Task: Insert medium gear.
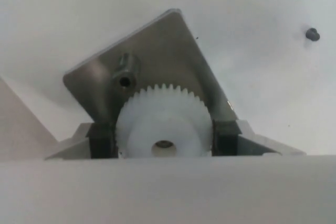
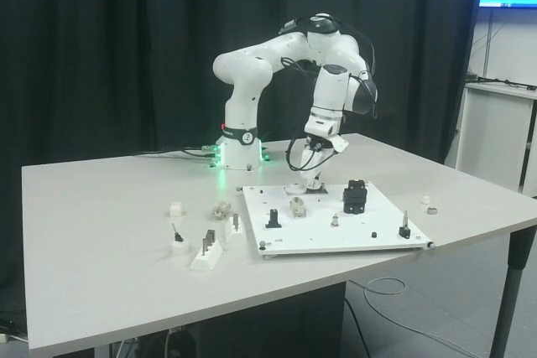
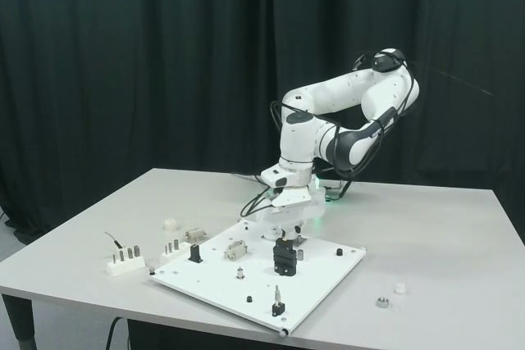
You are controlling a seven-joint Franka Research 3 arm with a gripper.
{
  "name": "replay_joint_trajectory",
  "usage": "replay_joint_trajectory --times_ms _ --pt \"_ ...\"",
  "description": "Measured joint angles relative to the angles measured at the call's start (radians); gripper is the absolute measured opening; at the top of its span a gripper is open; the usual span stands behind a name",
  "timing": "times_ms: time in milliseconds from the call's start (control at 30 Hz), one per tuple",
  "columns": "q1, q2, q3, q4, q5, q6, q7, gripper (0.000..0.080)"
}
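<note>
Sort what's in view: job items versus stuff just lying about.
Job: white gear gripped in the pincer; metal plate with its peg; white board.
Lying about: black block; white cube; small nut.

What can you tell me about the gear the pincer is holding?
The gear is white, plastic-looking, with fine teeth around its rim and a round hub with a centre bore. It is clamped between the pincer's two black fingers, one on each side. It hangs over a grey metal plate bearing a short peg, not yet on it.
</note>
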Motion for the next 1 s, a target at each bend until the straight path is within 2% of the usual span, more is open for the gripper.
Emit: replay_joint_trajectory --times_ms 367,667,1000 --pt "-0.004 0.0 0.002 0.008 -0.016 -0.001 0.096 0.0393" --pt "-0.005 0.0 0.005 0.015 -0.029 -0.001 0.088 0.0393" --pt "-0.005 0.0 0.006 0.018 -0.035 0.0 0.023 0.0393"
